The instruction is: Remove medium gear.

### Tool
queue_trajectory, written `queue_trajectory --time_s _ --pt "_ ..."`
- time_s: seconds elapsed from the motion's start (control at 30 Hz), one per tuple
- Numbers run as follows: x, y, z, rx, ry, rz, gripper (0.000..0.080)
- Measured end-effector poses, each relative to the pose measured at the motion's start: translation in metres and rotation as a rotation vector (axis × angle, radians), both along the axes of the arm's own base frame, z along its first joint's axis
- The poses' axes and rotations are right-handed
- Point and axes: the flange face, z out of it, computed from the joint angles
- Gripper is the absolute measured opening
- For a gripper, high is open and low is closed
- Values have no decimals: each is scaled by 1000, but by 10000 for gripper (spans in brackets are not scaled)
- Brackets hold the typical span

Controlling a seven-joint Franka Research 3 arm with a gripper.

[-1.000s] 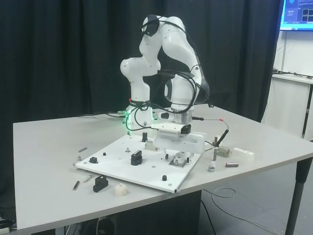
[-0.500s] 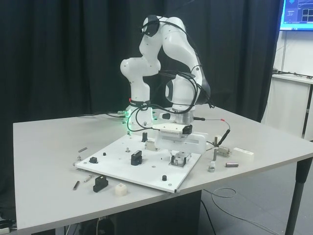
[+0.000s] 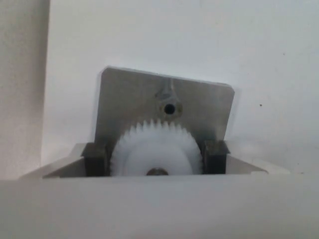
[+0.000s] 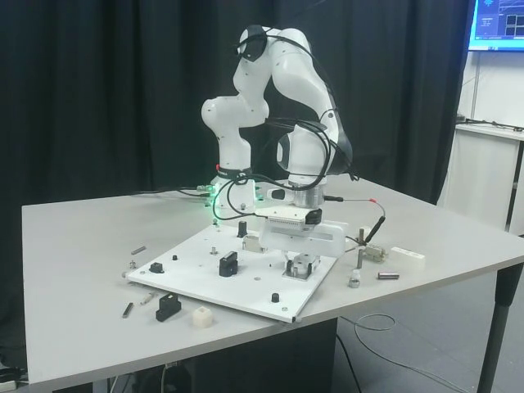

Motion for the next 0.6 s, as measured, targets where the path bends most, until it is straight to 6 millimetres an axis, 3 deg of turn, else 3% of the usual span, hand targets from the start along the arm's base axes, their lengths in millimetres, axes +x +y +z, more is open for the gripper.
queue_trajectory --time_s 0.37,0.6 --pt "0 0 2 2 0 -1 398" --pt "0 -2 15 13 2 6 396"
